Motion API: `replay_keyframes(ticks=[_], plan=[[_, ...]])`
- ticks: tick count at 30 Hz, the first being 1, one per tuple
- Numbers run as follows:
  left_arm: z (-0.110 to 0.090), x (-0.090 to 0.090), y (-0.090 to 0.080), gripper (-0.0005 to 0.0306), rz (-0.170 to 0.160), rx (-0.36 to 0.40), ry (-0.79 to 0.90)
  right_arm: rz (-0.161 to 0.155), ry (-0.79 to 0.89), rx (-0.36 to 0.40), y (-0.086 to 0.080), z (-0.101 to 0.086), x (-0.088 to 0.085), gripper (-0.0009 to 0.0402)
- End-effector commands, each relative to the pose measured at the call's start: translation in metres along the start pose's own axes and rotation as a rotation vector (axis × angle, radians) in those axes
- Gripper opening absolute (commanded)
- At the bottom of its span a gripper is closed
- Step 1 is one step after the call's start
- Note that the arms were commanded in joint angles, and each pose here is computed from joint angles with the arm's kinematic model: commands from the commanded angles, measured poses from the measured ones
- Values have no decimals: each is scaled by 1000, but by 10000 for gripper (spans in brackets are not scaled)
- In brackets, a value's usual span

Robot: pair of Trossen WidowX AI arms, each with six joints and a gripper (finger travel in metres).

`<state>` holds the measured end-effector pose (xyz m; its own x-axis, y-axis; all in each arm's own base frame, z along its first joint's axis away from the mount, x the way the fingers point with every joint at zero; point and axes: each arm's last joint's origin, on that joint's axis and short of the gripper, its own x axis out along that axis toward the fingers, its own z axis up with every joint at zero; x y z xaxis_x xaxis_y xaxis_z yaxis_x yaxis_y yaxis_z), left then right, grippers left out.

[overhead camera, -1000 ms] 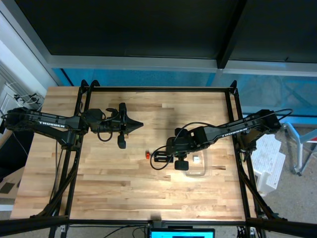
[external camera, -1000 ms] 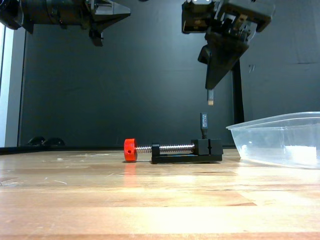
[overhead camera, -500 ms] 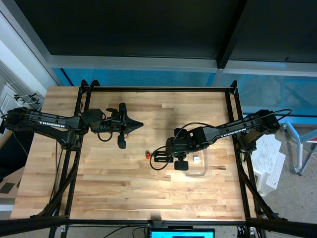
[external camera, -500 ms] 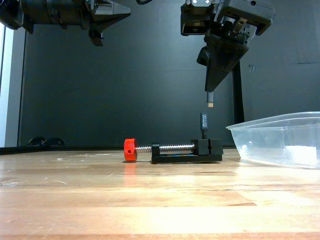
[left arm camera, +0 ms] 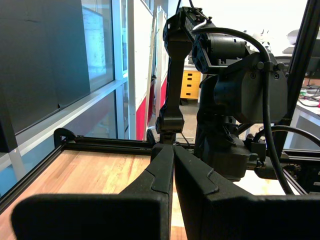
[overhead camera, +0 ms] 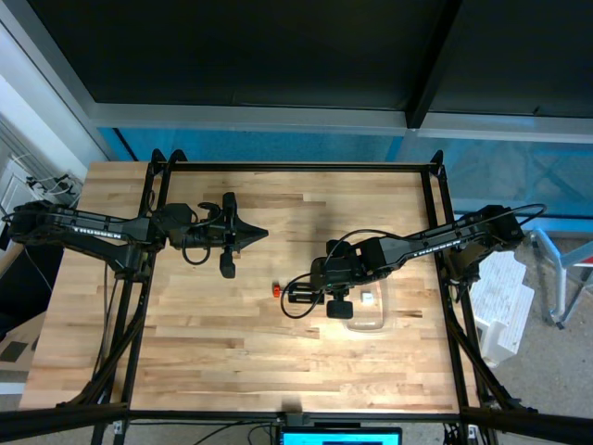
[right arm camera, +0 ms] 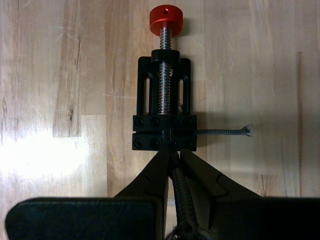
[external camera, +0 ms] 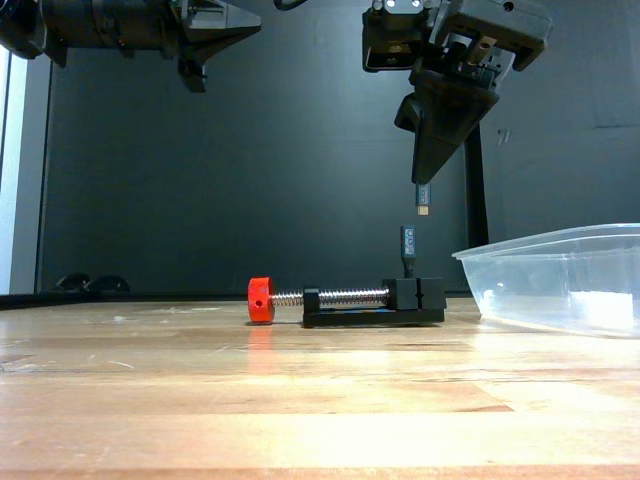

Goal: Pick the usb-c connector and install on the hub

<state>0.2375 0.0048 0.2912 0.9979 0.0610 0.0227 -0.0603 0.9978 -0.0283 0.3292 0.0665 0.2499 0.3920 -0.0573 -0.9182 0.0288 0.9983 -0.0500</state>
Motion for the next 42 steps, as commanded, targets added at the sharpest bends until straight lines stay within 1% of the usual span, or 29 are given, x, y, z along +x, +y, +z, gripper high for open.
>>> replay_keyframes(ticks=[1, 30, 42], plan=[[0, 0, 0, 0, 0, 0, 0, 0, -1, -1, 0, 0, 0, 0], [0, 0, 0, 0, 0, 0, 0, -1, 4, -3, 0, -1, 1, 0], [0, 0, 0, 0, 0, 0, 0, -2, 11, -4, 0, -5, 7, 0]])
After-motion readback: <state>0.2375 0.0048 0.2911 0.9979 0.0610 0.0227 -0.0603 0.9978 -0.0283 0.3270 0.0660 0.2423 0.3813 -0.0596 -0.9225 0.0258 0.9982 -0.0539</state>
